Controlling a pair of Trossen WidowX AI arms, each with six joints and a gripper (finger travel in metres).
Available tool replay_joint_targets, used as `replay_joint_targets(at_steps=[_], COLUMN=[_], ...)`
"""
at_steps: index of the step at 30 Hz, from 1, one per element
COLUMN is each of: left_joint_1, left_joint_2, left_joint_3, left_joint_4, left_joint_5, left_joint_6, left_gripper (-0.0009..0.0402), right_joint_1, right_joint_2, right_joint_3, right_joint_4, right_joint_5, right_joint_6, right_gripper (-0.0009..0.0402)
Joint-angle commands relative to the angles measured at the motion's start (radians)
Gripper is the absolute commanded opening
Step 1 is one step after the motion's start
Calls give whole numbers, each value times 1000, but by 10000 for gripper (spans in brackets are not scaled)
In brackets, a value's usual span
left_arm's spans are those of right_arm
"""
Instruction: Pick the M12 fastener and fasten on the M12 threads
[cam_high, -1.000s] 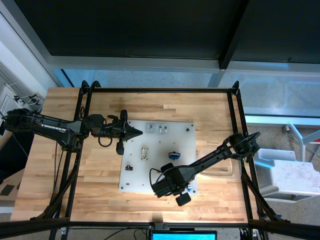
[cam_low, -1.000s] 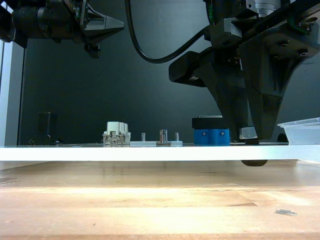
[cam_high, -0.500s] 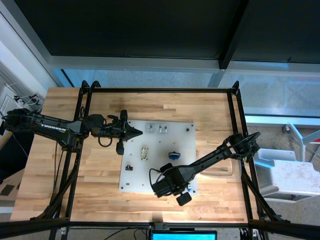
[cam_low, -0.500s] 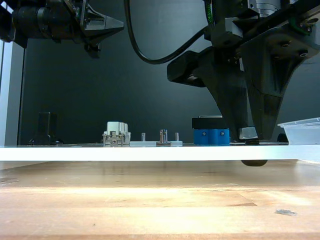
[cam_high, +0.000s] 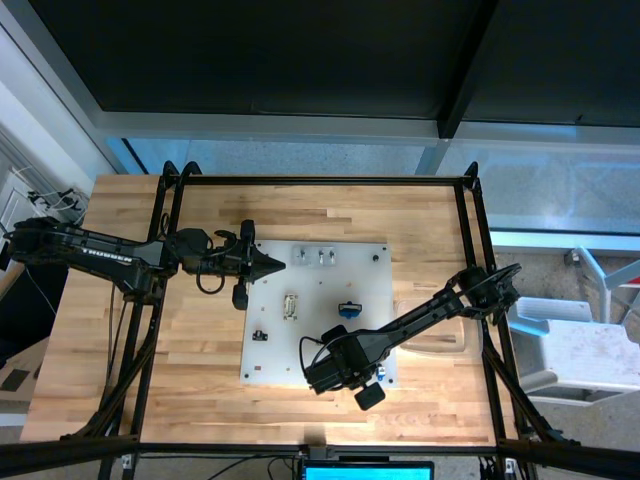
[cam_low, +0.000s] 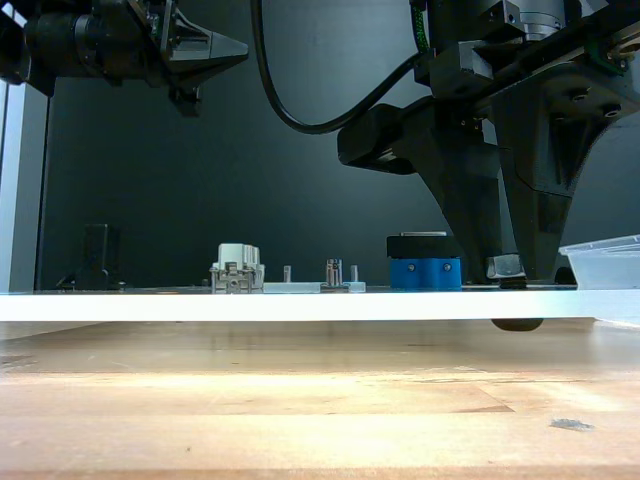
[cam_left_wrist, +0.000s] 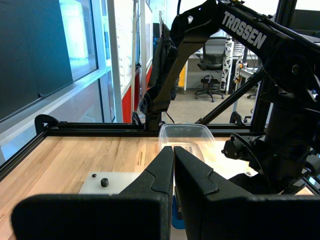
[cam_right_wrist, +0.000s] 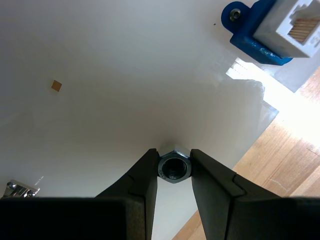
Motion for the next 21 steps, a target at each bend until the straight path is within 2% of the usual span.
replay_joint_targets(at_steps=[1, 9, 21], left_joint_1=[0, 0, 0], left_joint_2=[0, 0, 0], left_joint_3=[0, 0, 0], left_joint_4=[0, 0, 0], left_joint_5=[0, 0, 0], left_joint_6=[0, 0, 0], left_gripper=[0, 0, 0], right_joint_1=[0, 0, 3], right_joint_2=[-2, -12, -53], right_joint_3=[0, 0, 0], right_joint_4=[3, 5, 13], right_joint_5=[2, 1, -8], right_joint_6=[3, 5, 5], right_gripper=[61, 106, 140])
